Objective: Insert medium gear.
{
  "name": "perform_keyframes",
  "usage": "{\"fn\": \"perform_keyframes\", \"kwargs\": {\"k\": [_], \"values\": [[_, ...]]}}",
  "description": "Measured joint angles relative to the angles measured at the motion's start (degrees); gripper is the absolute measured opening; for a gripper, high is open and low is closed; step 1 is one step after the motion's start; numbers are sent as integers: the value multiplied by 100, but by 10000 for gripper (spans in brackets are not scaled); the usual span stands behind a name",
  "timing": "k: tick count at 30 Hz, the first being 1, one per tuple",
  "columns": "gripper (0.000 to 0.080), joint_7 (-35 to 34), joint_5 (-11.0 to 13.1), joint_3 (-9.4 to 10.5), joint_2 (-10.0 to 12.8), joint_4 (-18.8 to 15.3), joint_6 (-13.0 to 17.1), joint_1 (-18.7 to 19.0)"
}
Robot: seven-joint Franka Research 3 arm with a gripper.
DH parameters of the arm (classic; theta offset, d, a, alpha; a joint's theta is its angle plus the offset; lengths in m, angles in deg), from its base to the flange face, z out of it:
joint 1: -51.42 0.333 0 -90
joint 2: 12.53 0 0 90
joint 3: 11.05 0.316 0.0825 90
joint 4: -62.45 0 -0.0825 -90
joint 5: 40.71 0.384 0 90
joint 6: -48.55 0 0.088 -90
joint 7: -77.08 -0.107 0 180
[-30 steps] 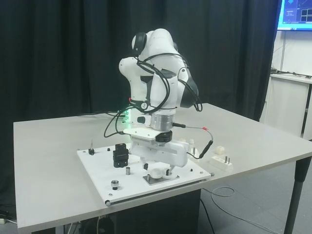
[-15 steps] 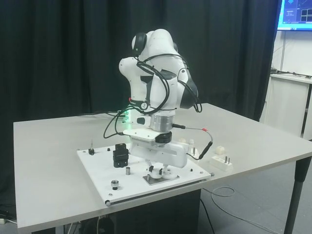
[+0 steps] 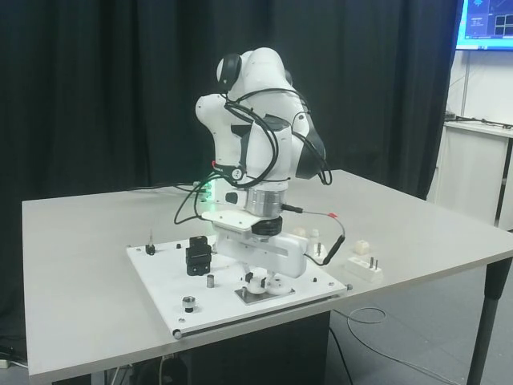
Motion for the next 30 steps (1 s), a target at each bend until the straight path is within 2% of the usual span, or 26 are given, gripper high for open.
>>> {"fn": "perform_keyframes", "kwargs": {"k": [17, 30], "values": [[280, -439, 0, -1, 0, -1, -2, 1], [280, 146, 0, 0, 4, -1, -2, 4]]}}
